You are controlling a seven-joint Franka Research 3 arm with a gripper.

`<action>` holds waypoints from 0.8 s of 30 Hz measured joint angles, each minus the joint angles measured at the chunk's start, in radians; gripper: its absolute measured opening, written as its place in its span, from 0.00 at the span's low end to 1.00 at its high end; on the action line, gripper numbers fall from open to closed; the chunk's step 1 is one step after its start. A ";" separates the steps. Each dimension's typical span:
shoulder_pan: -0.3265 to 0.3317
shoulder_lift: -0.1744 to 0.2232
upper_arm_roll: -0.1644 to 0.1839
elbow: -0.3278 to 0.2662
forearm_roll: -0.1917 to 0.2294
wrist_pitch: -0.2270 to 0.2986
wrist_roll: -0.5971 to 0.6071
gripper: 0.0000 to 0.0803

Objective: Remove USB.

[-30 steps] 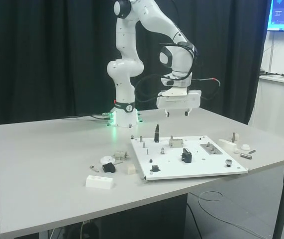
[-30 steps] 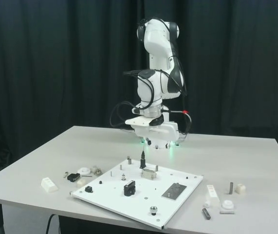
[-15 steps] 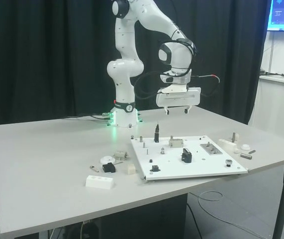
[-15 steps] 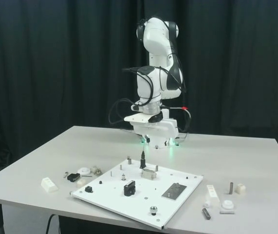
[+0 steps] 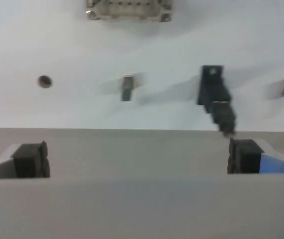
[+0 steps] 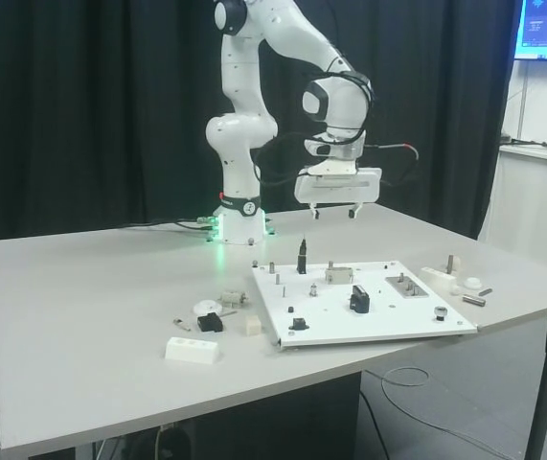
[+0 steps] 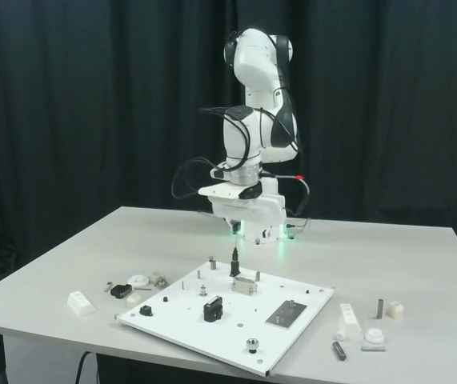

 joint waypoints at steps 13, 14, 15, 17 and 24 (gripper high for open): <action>-0.046 0.000 -0.019 -0.026 -0.056 -0.002 -0.110 1.00; -0.049 0.000 -0.022 -0.030 -0.059 -0.001 -0.119 1.00; -0.052 0.000 -0.025 -0.033 -0.061 0.000 -0.127 1.00; -0.058 0.001 -0.029 -0.039 -0.062 0.003 -0.142 1.00; -0.068 0.005 -0.041 -0.067 -0.062 0.026 -0.167 1.00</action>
